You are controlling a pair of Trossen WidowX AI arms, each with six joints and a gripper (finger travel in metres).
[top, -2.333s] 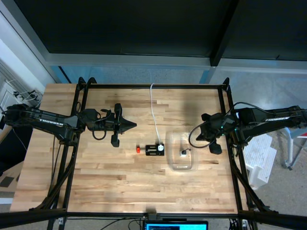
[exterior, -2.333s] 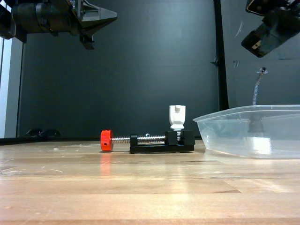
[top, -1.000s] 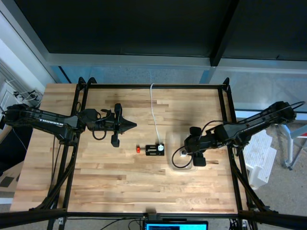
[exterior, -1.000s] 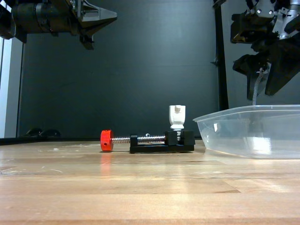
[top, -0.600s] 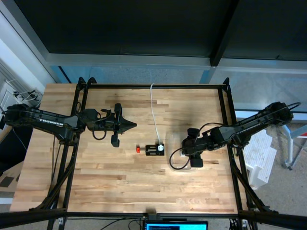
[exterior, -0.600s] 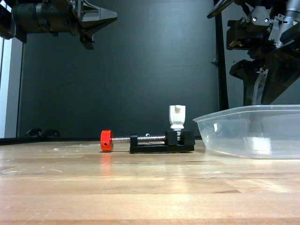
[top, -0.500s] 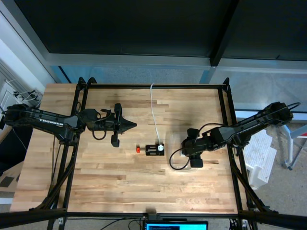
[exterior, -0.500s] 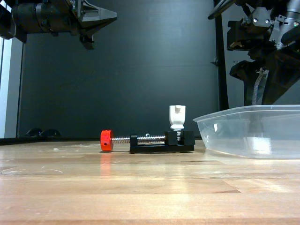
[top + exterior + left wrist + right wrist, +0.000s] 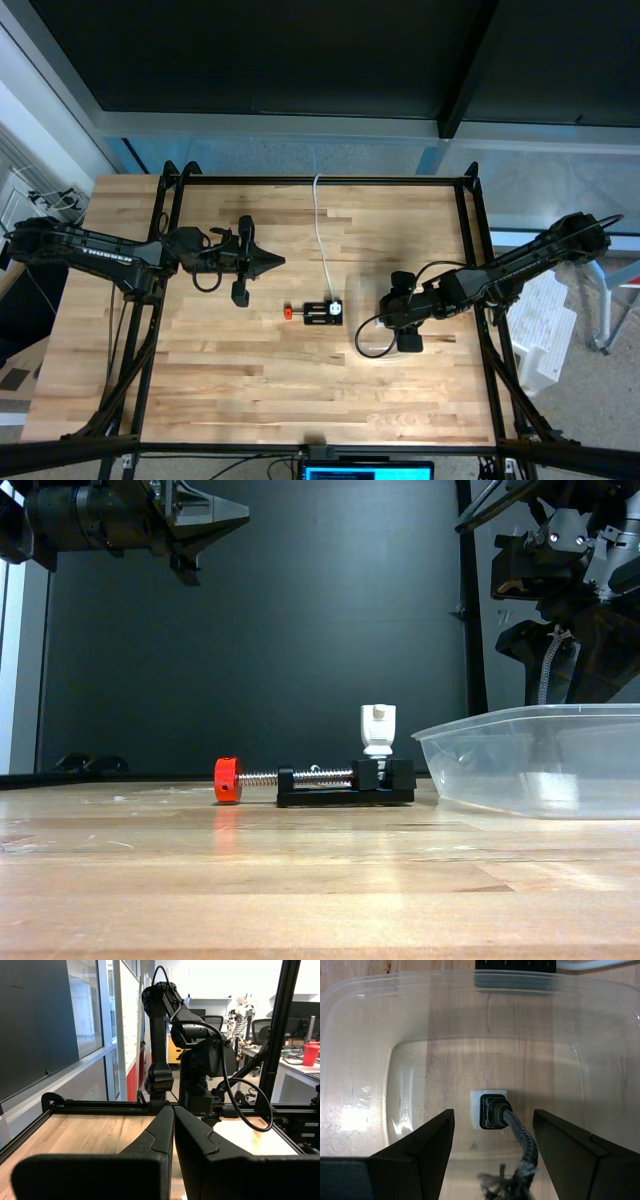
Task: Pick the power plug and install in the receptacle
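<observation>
Right pincer (image 9: 493,1111) lower, left pincer (image 9: 281,262) aloft

Black, cable-looped arms are seen, the left arm (image 9: 85,253) lettered white, with wedge-shaped fingers (image 9: 155,1135) on the left gripper (image 9: 280,262), at left, and right gripper (image 9: 385,318), at right.

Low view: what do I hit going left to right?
left gripper, shut and raised → red knob → receptacle, upright in the clamp block → clear plastic tray, with the right gripper open above it.
</observation>
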